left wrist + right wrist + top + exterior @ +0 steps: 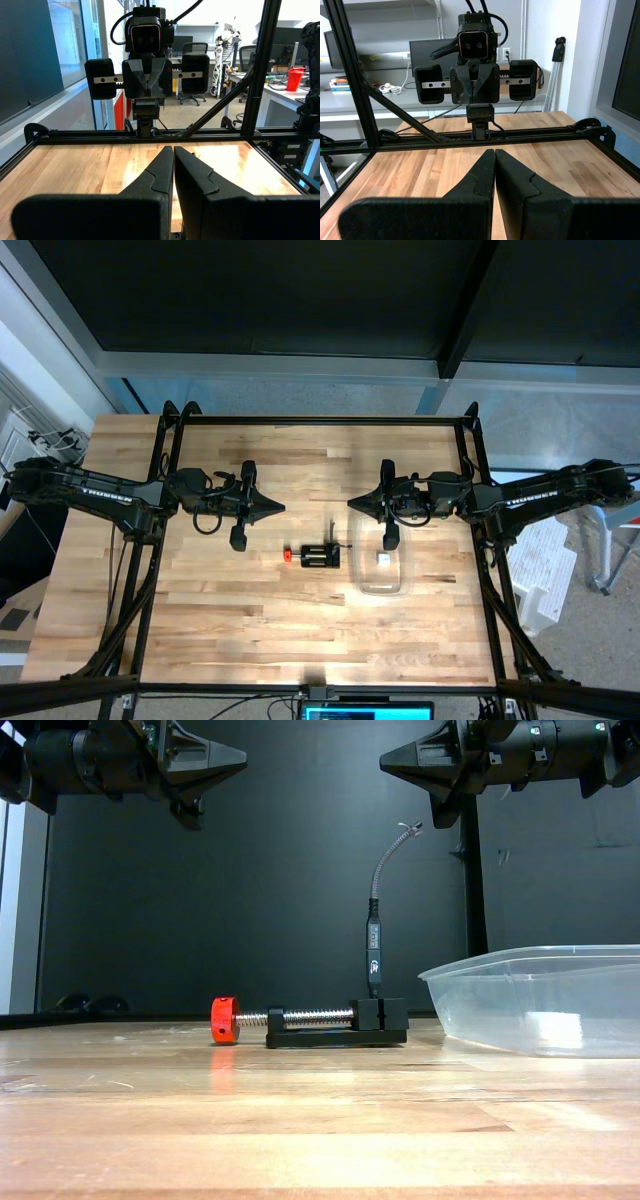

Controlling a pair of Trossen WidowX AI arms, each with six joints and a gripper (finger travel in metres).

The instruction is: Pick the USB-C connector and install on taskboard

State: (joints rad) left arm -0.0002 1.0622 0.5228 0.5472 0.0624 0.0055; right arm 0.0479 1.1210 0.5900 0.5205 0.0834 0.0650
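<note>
The taskboard (318,556) is a small black block with an orange-red knob, lying mid-table (335,1023). The USB-C connector (373,952) stands upright in the block's right end, a slim dark piece with a short braided cable stub curving up from it. My left gripper (281,507) hovers high above the table, left of the block and pointing right; its fingers are shut on nothing (173,150). My right gripper (351,503) hovers just as high, facing it from the right, also shut and empty (495,151). Neither touches the connector.
A clear plastic tray (384,562) sits right of the taskboard with a small white square piece (383,559) inside it. A black frame (320,421) borders the wooden table at the back and sides.
</note>
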